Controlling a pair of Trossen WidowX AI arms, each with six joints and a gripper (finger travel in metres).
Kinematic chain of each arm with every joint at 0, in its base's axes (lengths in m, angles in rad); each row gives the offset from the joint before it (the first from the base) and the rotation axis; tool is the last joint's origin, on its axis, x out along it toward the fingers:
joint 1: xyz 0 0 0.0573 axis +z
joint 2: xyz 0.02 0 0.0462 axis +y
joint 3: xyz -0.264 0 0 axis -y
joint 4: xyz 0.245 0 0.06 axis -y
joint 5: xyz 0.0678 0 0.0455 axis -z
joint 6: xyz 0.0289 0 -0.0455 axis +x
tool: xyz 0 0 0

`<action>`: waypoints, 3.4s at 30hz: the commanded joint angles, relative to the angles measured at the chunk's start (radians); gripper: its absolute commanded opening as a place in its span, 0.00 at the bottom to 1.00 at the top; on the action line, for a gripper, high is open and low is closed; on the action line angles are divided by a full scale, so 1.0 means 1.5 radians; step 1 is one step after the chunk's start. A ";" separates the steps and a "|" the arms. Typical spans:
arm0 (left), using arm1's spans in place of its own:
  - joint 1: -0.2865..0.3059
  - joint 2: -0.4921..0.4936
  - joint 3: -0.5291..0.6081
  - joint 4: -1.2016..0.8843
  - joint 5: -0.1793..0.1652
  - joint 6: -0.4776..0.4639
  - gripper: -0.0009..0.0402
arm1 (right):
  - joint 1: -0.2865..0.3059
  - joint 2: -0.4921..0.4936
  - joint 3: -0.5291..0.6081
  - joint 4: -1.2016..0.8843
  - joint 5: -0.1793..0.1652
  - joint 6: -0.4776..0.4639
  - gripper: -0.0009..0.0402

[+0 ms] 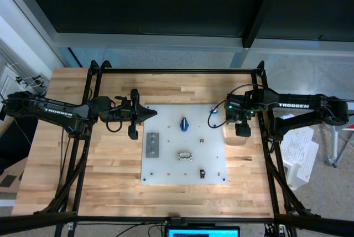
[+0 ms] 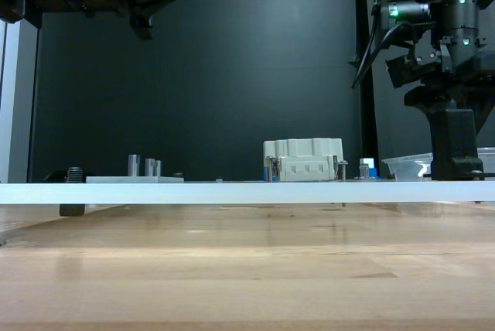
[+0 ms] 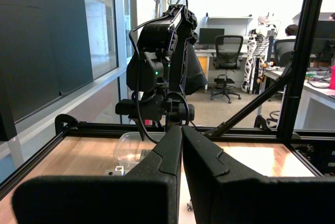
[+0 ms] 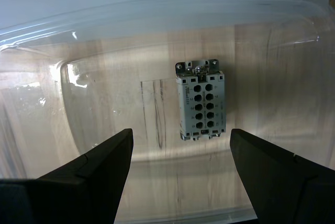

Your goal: Pick the HAN10E connector and install on the hub

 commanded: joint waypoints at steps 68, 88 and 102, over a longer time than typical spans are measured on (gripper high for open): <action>0.000 0.000 0.000 0.000 0.000 0.000 0.02 | -0.001 0.203 -0.001 0.204 -0.005 -0.046 0.65; 0.000 0.000 0.000 0.000 0.000 0.000 0.02 | -0.001 0.081 -0.001 0.152 -0.005 -0.052 0.65; 0.000 0.000 0.000 0.000 0.000 0.000 0.02 | -0.001 0.011 -0.001 0.063 -0.005 -0.052 0.65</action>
